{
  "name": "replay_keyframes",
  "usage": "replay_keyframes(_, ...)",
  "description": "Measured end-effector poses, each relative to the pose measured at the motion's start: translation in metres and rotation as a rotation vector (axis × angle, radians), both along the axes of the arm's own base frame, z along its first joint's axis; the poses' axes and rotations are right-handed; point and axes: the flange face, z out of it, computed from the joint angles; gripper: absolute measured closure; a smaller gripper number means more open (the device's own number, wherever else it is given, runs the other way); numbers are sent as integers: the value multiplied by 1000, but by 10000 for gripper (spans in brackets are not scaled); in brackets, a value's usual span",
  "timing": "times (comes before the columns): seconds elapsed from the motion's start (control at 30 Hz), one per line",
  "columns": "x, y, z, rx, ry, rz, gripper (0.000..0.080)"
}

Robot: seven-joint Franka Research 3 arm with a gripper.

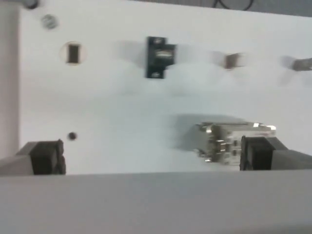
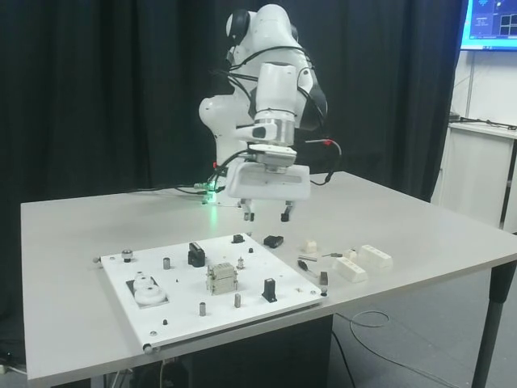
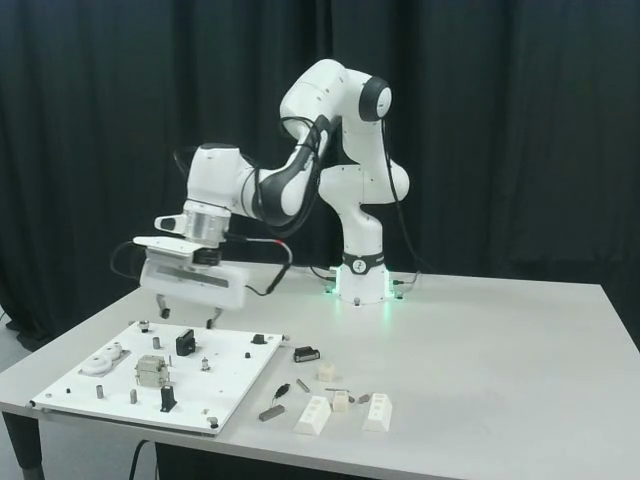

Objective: Remove square peg 3.

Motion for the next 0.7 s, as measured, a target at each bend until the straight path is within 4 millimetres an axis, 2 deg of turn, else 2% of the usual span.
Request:
replay_keyframes(0.37, 12, -40, 5, 2, -3, -64, 3)
replay_keyframes(0.7, 31, -69, -2, 7, 37, -84, 3)
